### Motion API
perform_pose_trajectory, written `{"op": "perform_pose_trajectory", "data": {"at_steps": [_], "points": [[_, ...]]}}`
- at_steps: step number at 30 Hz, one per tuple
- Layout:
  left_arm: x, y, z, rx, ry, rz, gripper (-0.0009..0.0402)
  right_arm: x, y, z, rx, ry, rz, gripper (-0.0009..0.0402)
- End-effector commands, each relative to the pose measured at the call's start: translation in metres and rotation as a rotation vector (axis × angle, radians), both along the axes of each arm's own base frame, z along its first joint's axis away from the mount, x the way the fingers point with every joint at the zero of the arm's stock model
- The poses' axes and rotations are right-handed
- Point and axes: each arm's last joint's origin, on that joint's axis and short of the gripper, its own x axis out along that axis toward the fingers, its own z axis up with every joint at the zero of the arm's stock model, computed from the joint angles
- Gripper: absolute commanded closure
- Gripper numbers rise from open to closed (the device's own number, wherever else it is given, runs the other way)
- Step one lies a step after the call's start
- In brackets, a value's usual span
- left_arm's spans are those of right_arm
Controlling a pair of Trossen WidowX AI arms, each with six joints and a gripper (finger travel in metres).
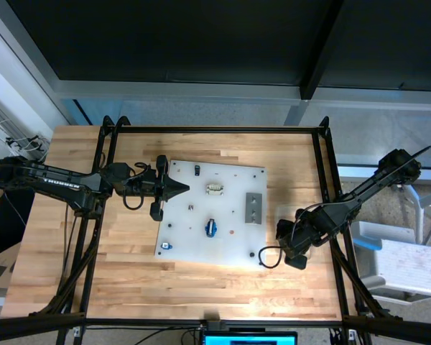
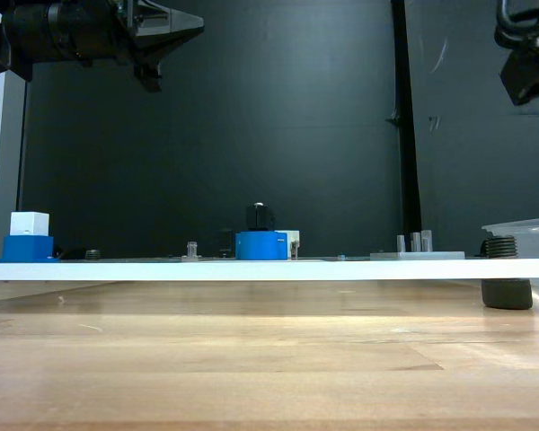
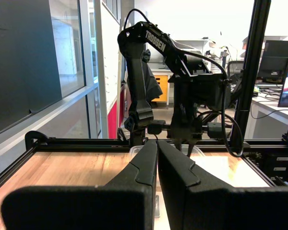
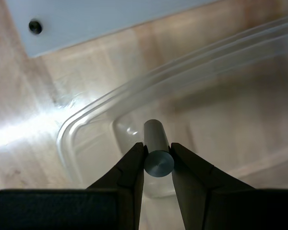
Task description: Pick the 16mm cylinder and place it in the container
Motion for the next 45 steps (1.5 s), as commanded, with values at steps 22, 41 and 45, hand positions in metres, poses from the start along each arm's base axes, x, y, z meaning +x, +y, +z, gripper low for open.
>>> {"op": "perform_pose_trajectory", "data": {"at_steps": [22, 41, 45], "points": [[0.0, 0.0, 0.0, 0.0, 0.0, 0.0, 0.0393, -0.017, -0.007, -0.028, 0.151, 0.016, -0.065, 0.0335], [0.0, 0.0, 0.0, 0.0, 0.0, 0.0, 0.0393, -0.018, -0.01, -0.027, 0.109, -0.037, -0.113, 0.0242], [0.0, 0.0, 0.0, 0.0, 0.0, 0.0, 0.0393, -0.018, -0.01, -0.027, 0.109, -0.037, -0.115, 0.0231]]}}
